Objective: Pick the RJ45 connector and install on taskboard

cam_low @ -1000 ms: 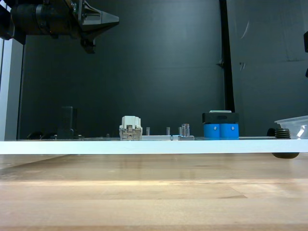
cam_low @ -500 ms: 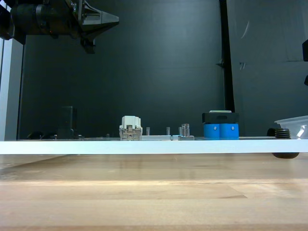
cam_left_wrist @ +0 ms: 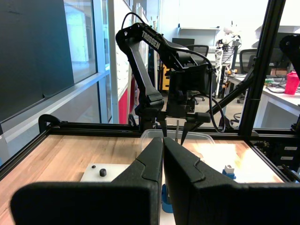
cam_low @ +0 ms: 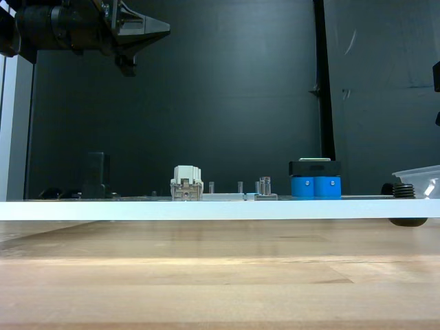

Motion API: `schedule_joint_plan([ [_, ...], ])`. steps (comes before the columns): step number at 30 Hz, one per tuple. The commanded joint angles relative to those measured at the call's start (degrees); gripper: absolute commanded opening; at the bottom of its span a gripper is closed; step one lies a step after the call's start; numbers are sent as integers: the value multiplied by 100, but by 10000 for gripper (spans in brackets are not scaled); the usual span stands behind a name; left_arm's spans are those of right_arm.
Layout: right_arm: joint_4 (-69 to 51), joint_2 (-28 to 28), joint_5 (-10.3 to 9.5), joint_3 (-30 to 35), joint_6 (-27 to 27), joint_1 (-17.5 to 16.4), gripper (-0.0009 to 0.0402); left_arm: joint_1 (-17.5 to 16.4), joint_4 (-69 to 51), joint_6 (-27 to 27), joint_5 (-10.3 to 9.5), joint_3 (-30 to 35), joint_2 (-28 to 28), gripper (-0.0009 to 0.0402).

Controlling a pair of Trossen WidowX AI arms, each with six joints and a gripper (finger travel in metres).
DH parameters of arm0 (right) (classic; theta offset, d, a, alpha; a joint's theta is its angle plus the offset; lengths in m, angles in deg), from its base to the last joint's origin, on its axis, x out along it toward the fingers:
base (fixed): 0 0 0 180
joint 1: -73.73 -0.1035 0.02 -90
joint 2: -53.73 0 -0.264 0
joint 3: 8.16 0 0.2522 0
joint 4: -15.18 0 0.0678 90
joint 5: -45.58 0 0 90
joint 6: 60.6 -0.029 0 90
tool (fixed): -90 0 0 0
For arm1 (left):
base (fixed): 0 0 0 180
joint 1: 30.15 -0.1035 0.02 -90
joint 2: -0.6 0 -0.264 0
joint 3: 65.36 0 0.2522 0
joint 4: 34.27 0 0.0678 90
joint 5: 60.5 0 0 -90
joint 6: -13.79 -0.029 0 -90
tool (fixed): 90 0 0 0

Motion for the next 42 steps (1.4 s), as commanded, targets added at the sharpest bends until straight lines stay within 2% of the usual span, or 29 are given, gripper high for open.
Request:
schedule_joint_plan([
  [1, 22, 0, -13, 9, 7, -4, 166, 0, 2, 0, 2, 0, -2, 0],
  [12, 81, 0, -98, 9, 4, -4, 100, 0, 2, 0, 2, 0, -2, 0],
  [28, 103, 0, -103, 9, 2, -2, -2, 0, 2, 0, 2, 0, -2, 0],
  [42, -262, 2, -103, 380, 22, -2, 0, -2, 2, 0, 2, 0, -2, 0],
])
